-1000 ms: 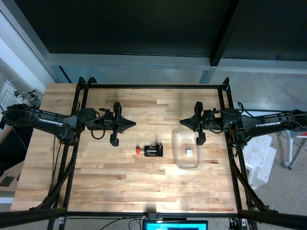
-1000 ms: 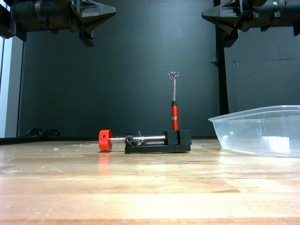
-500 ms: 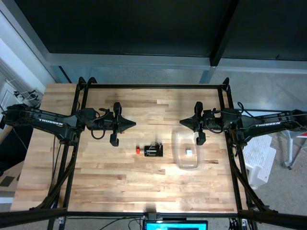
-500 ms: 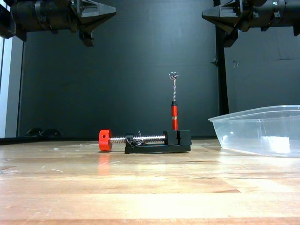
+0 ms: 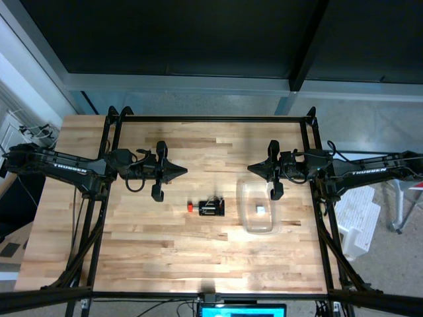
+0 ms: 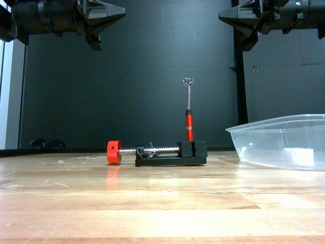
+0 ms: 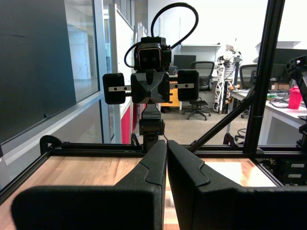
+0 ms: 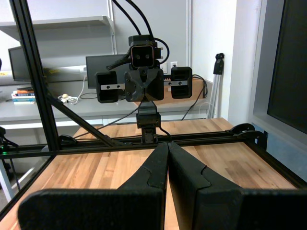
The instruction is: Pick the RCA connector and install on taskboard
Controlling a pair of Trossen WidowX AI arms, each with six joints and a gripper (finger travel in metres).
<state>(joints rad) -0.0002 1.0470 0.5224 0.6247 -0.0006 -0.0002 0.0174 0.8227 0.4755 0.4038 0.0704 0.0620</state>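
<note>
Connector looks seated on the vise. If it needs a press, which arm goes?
Right, narrowly. The connector stands on the vise at the end nearer the right arm, red knob opposite. The right tool and left tool both hang shut, high above the table, about equally far.

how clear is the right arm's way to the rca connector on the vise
Probably yes: the right gripper hangs high, shut, with open air between it and the RCA connector on the vise. The clear tray sits aside, the left gripper hangs apart. It would have to open first.
</note>
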